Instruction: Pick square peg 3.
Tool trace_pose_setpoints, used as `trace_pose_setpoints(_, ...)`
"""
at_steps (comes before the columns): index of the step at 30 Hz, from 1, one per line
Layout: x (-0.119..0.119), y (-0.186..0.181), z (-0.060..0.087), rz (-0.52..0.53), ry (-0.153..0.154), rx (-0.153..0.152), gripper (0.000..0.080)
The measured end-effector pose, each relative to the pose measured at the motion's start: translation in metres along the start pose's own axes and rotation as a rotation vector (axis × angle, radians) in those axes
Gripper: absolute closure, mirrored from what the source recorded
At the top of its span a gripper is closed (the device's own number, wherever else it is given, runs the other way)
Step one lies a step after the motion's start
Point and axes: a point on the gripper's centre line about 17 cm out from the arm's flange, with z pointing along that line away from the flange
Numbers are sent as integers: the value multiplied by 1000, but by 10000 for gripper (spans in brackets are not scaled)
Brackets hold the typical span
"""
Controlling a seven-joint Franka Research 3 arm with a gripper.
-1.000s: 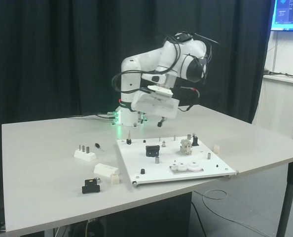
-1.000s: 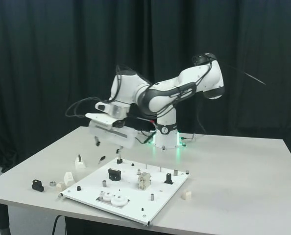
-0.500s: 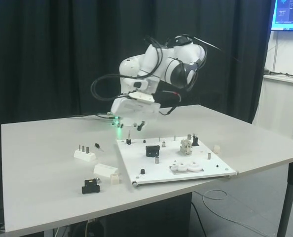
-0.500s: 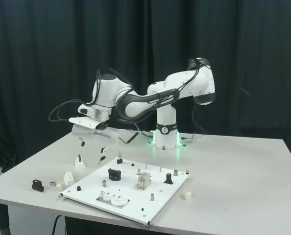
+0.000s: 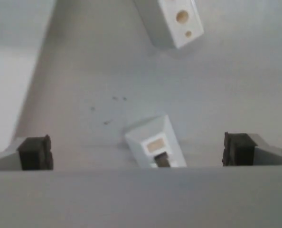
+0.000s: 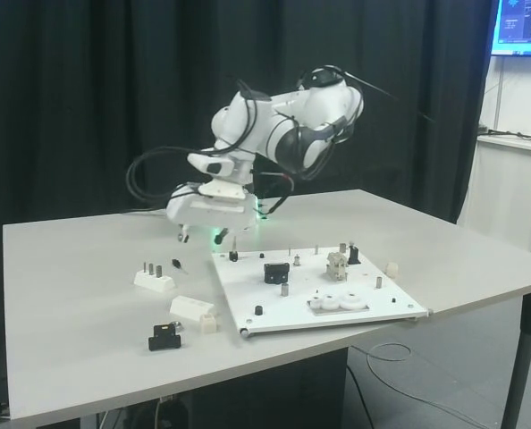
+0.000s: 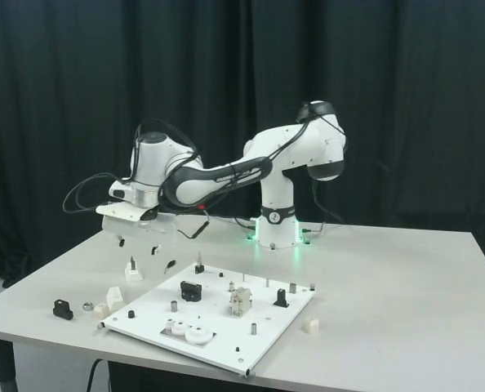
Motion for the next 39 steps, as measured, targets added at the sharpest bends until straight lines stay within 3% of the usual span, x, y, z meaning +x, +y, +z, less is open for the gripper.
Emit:
trace_pose_setpoints(18, -36, 33, 50, -233, -28, 74, 3)
trace_pose_setpoints(39, -63, 33, 102, -290, -33, 166, 3)
